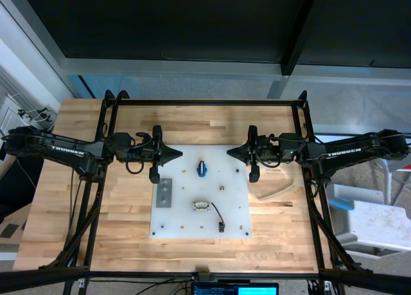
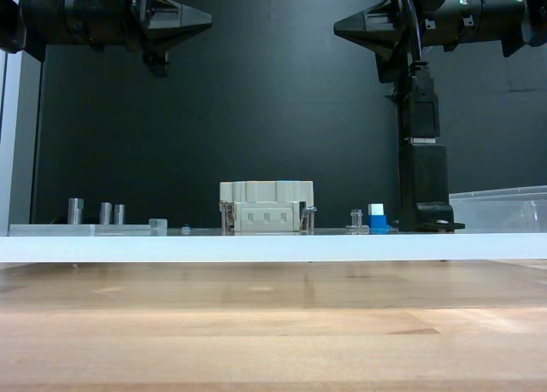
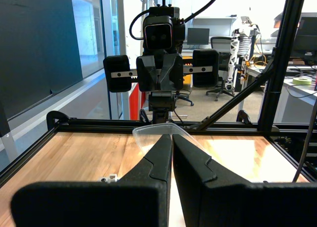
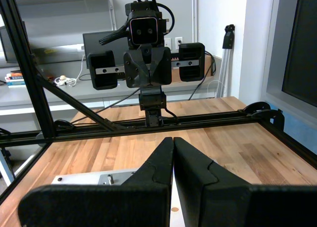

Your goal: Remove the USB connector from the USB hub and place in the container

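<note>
Both arms wait up high, and the plug is not out yet.

The small dark USB connector (image 2: 419, 102) with its thin black cable stands plugged into the top of the tiny black block of a USB hub (image 1: 221, 228). The hub sits at the near edge of the white square board (image 1: 172, 225) on the wooden counter (image 1: 96, 231). The curved pale tan container (image 1: 277, 191) lies just beside the board's right edge. The left end effector (image 1: 172, 154) and the right end effector (image 1: 232, 153) float over the far part of the board. Their tips face each other, well apart. Both have their fingers pressed together and hold nothing. The plug looks light and hard, and its cable looks bendy. I think it is best to pinch the hard plug body, then pull straight up, never tugging the cable.
</note>
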Motion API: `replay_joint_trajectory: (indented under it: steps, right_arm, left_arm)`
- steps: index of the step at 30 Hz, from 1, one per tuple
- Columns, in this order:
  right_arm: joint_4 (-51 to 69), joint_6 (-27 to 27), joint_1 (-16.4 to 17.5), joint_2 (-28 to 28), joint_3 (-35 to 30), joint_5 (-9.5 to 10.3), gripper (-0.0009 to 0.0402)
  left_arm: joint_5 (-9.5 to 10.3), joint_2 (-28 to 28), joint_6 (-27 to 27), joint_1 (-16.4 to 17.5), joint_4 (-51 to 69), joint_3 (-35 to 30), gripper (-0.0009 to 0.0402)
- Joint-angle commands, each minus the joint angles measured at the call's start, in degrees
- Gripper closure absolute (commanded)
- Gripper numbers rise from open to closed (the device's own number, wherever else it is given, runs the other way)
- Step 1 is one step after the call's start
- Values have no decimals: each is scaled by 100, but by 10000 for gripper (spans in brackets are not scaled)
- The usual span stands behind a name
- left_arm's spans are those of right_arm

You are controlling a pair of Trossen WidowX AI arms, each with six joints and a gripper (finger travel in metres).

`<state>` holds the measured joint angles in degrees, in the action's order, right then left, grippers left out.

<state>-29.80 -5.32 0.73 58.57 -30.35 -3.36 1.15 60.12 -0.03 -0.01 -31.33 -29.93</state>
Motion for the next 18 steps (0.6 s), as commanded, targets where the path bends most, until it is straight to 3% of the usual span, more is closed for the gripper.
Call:
replay_joint_trajectory:
  steps: [1, 13, 18]
  right_arm:
    - [-111, -20, 4, 2, -2, 339, 393]
    - [-94, -26, 4, 2, -2, 339, 393]
    - [184, -341, 15, 2, -133, 339, 393]
  left_arm:
    - [0, 0, 0, 2, -2, -2, 392]
    - [0, 0, 0, 0, -2, -2, 392]
    - [0, 0, 0, 0, -2, -2, 392]
